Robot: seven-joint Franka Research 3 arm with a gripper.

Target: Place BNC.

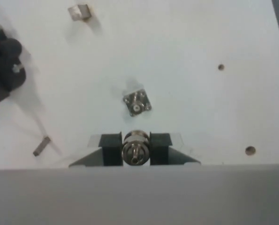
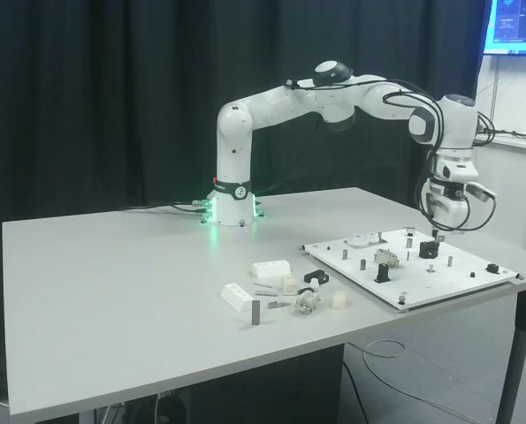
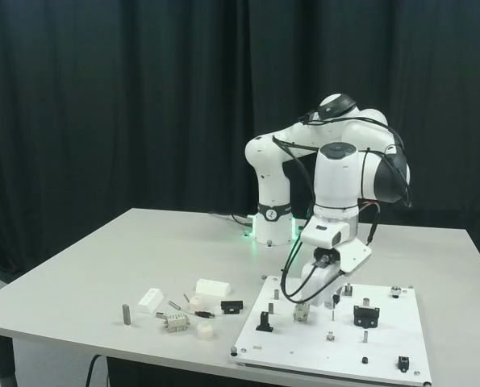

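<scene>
1. The gripper (image 1: 136, 146) is closed on a metal plug (image 1: 135, 149) – the two black fingers (image 1: 110, 148) press it from either side, and its round end faces down toward the board.
2. In the wrist view a small square socket (image 1: 137, 103) with a round centre sits on the white board (image 1: 191, 56), near the plug but apart from it; the plug hangs above the board and touches nothing else.
3. From the first room view the white arm (image 2: 333, 95) reaches from its base at the table's far side – about 12 o'clock – over to the board at roughly 3 o'clock, and the gripper (image 2: 439, 223) hovers above the board's far part.
4. The board (image 2: 457, 278) lies on the grey table (image 2: 112, 283) near its right edge and carries several small black and metal fittings; which of them is the socket is hard to tell from this distance.
5. Just off the board, toward 6 o'clock on the table, lie loose parts: two white blocks (image 2: 270, 268), a small black piece (image 2: 315, 277) and a short upright peg (image 2: 256, 314).
6. A green light (image 2: 211, 212) glows at the arm's base.
</scene>
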